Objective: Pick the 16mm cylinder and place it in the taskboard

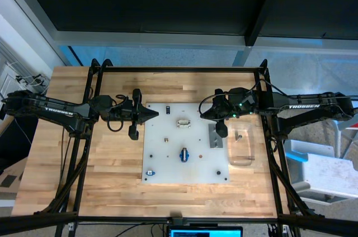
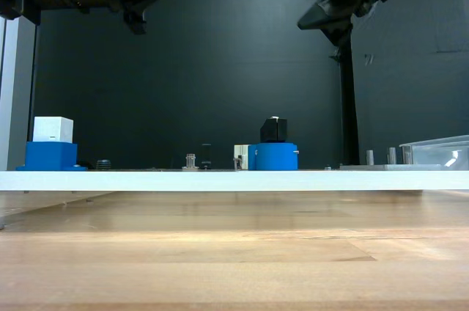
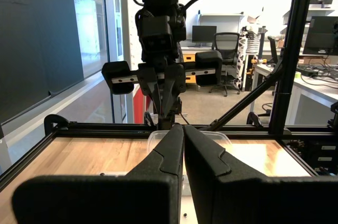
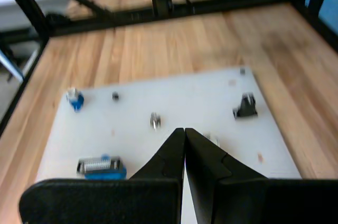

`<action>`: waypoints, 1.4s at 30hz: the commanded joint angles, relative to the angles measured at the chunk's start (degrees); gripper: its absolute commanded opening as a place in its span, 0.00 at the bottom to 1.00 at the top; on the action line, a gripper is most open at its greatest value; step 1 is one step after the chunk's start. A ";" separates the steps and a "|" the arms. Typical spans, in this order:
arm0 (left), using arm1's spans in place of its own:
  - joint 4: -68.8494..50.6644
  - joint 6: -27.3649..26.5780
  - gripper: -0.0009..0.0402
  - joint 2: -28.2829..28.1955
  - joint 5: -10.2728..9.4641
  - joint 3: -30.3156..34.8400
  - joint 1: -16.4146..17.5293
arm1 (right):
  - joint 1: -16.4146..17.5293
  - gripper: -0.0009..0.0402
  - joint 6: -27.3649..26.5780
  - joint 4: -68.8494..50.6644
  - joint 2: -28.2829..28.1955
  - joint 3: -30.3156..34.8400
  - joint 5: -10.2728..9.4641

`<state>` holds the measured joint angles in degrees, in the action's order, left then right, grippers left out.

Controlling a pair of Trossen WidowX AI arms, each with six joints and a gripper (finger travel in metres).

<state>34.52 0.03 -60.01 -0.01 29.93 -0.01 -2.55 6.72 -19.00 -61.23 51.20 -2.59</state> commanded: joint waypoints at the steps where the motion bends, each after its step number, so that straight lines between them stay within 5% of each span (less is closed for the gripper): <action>1: 0.00 0.02 0.02 0.00 0.00 0.02 0.00 | 0.07 0.02 0.11 -6.25 -0.07 1.92 0.04; 23: 0.00 0.00 0.02 0.00 0.00 0.02 0.02 | 0.33 0.02 3.34 -41.35 -0.20 8.31 0.04; 42: 0.00 0.00 0.02 0.00 0.00 0.02 0.02 | 1.07 0.02 10.80 -54.18 -0.20 8.17 1.97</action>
